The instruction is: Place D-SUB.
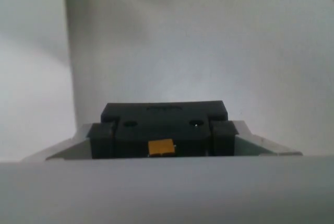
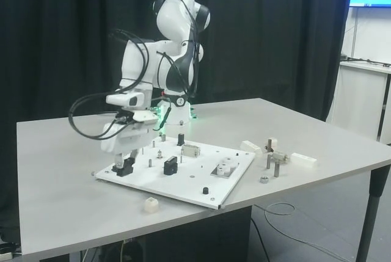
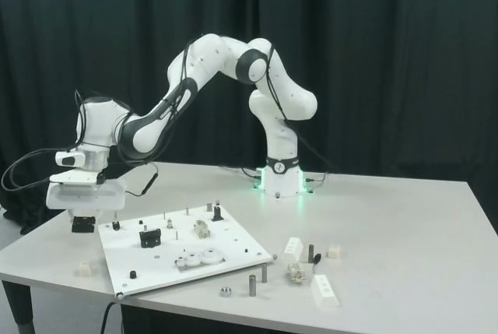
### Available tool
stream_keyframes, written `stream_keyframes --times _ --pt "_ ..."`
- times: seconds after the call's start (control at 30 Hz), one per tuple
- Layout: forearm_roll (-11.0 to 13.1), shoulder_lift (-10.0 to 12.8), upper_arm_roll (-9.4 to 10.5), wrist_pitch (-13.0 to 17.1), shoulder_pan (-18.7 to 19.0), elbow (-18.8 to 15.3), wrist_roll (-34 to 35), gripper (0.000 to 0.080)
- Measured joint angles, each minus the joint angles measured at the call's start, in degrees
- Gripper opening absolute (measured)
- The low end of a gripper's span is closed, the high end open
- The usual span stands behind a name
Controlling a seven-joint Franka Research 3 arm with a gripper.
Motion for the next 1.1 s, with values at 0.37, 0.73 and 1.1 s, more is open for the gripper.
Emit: stream_keyframes --times 0.37,0.73,1.1 --pt "2.64 5.14 0.03 -3.34 -1.64 6.58 -1.65 0.0383" --pt "4.62 9.03 0.06 -6.22 -2.90 11.47 -2.01 0.0383" --pt "5.68 11.85 0.07 -9.27 -3.74 15.41 -2.26 0.0383"
